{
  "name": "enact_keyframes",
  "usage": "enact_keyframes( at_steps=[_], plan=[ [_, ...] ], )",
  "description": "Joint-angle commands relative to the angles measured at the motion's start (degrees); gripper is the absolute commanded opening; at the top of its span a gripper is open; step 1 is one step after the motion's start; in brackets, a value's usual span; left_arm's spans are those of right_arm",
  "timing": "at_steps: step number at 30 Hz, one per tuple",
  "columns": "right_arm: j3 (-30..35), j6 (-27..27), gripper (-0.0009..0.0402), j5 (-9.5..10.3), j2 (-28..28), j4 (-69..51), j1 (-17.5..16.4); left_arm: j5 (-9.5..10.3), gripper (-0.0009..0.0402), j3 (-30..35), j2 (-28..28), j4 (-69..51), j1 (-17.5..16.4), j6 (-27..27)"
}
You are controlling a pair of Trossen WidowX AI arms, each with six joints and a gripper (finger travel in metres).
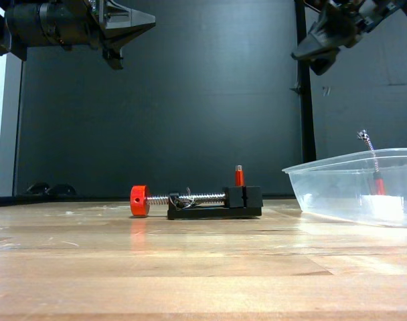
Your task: Pick the RCA connector and install on taskboard
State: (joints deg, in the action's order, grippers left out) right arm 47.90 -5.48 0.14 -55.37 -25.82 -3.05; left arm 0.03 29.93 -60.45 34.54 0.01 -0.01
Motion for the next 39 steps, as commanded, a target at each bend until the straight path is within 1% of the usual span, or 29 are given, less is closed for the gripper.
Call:
enact_keyframes(
  at_steps=[1, 10, 12, 15, 20, 26, 30, 32, 33, 37, 39],
  plan=[
    [1.4, -1.0, 0.0000, -0.07, 0.0, -5.2, -1.2, 0.00, 0.0000, 0.0, 0.0, 0.0, 0.0, 0.0],
    [2.6, -4.9, 0.0000, -0.15, 0.0, -15.6, -5.7, 0.00, 0.0000, 0.0, 0.0, 0.0, 0.0, 0.0],
    [2.6, -5.9, 0.0000, -0.55, 0.0, -17.1, -6.9, 0.00, 0.0000, 0.0, 0.0, 0.0, 0.0, 0.0],
    [2.6, -6.9, 0.0000, -0.63, 0.0, -19.3, -8.2, 0.00, 0.0000, 0.0, 0.0, 0.0, 0.0, 0.0],
    [2.6, -8.0, 0.0000, -0.74, -0.9, -22.3, -9.4, 0.00, 0.0000, 0.0, 0.0, 0.0, 0.0, 0.0],
    [2.6, -8.2, 0.0000, -0.79, -2.8, -22.8, -10.1, 0.00, 0.0000, 0.0, 0.0, 0.0, 0.0, 0.0],
    [2.6, -8.7, 0.0000, -1.31, -3.8, -24.1, -10.4, 0.00, 0.0000, 0.0, 0.0, 0.0, 0.0, 0.0],
    [2.6, -8.9, 0.0000, -2.08, -4.2, -25.0, -10.5, 0.00, 0.0000, 0.0, 0.0, 0.0, 0.0, 0.0],
    [2.6, -9.1, 0.0001, -2.10, -4.6, -25.3, -10.7, 0.00, 0.0000, 0.0, 0.0, 0.0, 0.0, 0.0],
    [2.5, -9.8, 0.0018, -2.27, -5.9, -26.1, -11.2, 0.00, 0.0000, 0.0, 0.0, 0.0, 0.0, 0.0],
    [2.5, -10.7, 0.0036, -3.37, -6.6, -26.4, -11.7, 0.00, 0.0000, 0.0, 0.0, 0.0, 0.0, 0.0]
  ],
)
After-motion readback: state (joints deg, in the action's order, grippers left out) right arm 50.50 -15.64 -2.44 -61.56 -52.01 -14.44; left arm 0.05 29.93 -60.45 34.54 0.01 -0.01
